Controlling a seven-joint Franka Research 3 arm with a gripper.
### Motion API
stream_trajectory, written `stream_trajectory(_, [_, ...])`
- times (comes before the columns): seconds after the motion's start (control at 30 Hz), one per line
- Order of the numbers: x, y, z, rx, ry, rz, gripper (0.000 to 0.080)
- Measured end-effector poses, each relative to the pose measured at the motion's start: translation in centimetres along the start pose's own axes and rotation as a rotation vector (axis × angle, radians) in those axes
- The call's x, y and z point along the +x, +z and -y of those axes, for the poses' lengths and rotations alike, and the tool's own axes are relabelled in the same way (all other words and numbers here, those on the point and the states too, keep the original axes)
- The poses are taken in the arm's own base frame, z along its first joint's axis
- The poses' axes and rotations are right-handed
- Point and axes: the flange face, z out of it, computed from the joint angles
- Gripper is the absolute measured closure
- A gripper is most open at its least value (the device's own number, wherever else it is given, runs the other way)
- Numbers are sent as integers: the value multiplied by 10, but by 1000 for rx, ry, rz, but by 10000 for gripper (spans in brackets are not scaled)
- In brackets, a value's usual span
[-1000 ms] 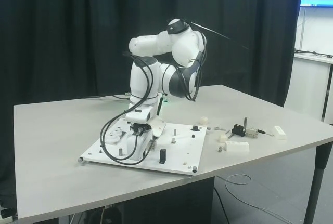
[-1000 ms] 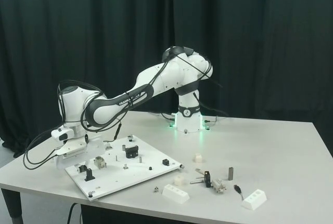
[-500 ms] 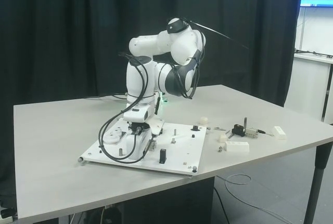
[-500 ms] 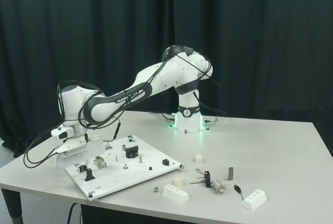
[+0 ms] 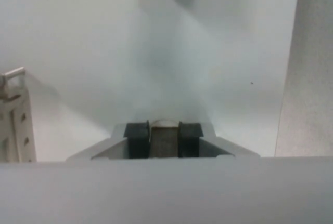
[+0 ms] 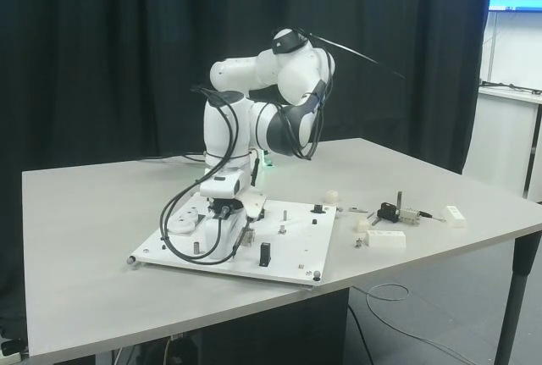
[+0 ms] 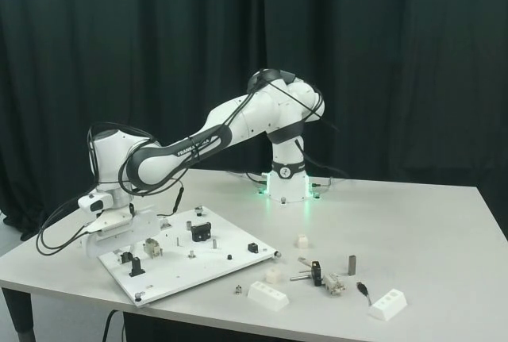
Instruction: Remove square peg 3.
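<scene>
In the wrist view my gripper [image 5: 164,139] is shut on a grey square peg [image 5: 164,145], which sits between the two black fingertips [image 5: 137,140]. Below them lies the white board [image 5: 171,68], with the peg hanging a little above it. The first room view shows the gripper [image 6: 225,211] pointing down over the board [image 6: 292,251], near its far left part. From the second room view, the gripper [image 7: 113,229] is low over the left end of the board [image 7: 214,269]. The peg itself is hidden in both room views.
A black bracket [image 6: 265,254] and small posts stand on the board. A black cable [image 6: 182,242] loops down from the wrist. Right of the board lie white blocks [image 6: 385,238] [image 6: 455,215], a white cube [image 6: 332,197] and a black connector [image 6: 388,211].
The wrist has risen slightly and drifted a little toward the board's left end, with the gripper staying shut. The loose parts on the table have not moved.
</scene>
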Motion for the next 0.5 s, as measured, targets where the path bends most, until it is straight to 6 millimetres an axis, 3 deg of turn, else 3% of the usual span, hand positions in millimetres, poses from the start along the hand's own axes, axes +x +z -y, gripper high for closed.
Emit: stream_trajectory(0.5, [-4,0,0,-3,-9,-25,688])
